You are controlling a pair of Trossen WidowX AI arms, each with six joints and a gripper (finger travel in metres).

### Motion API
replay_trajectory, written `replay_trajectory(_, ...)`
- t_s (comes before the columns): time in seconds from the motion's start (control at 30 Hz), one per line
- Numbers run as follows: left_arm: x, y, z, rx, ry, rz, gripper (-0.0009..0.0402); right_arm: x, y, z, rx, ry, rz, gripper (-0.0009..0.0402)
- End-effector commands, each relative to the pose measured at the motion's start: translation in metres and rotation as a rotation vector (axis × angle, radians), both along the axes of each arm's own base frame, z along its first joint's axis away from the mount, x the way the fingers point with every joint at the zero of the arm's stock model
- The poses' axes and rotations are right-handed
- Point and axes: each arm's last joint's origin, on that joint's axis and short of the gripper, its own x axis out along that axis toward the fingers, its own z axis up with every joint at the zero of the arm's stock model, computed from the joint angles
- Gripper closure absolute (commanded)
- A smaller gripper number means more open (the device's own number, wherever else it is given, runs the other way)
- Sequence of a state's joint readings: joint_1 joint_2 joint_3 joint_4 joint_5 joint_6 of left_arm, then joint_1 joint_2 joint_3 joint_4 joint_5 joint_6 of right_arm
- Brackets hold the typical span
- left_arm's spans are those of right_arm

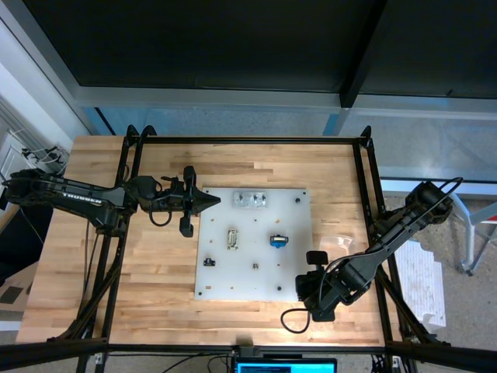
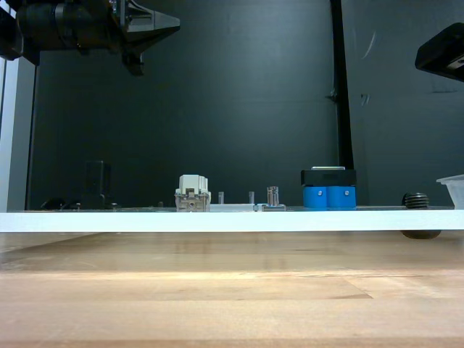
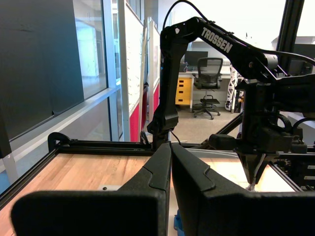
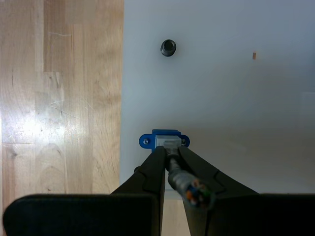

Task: Pick the RJ45 connector and install on taskboard

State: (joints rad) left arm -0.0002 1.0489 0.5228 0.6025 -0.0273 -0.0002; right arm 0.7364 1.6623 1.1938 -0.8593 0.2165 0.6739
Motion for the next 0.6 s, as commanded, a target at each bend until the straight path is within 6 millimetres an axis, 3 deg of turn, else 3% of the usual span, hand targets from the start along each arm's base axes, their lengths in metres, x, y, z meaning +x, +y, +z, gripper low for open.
replay_trajectory(0.03,0.000,0.000,0.000,0.000,0.000,0.000,0.0393,-0.001,0.000,0.003,0.003,-0.009,0.002,0.0368)
replay_trajectory(0.37,0.000,0.000,0.000,0.000,0.000,0.000,0.0393,-0.002,-0.001,0.006,0.011,-0.017,0.000,0.0237)
replay_trajectory(0.6,0.000,0.000,0.000,0.000,0.000,0.000,0.0393,-0.005,-0.004,0.018,0.015,-0.020,-0.003,0.0198)
